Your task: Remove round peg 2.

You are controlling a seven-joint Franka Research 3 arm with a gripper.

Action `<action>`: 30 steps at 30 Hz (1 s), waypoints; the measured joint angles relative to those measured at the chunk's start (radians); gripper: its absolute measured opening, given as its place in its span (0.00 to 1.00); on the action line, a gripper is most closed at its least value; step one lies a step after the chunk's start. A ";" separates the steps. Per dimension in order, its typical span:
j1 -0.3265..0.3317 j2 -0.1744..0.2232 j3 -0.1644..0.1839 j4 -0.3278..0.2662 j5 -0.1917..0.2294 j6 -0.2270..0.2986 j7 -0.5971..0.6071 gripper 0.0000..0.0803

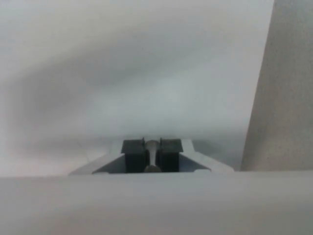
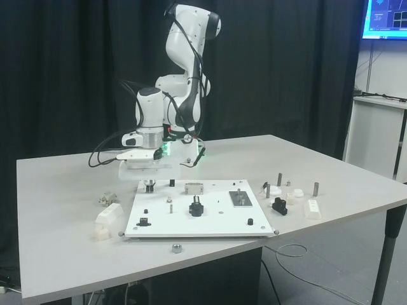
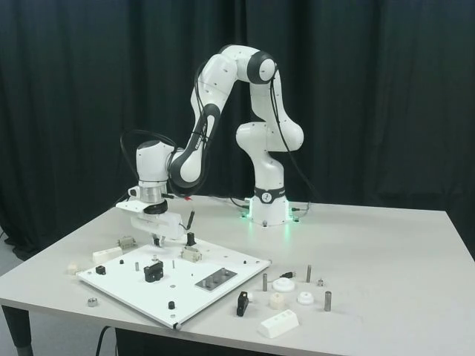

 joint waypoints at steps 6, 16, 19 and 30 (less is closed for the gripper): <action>0.000 -0.008 -0.002 -0.003 -0.001 0.000 -0.013 0.08; 0.000 -0.071 -0.021 -0.023 -0.026 -0.020 -0.032 0.08; 0.000 -0.102 -0.031 -0.029 -0.050 -0.038 -0.032 0.08; 0.000 -0.216 -0.062 -0.032 -0.132 -0.121 -0.017 0.08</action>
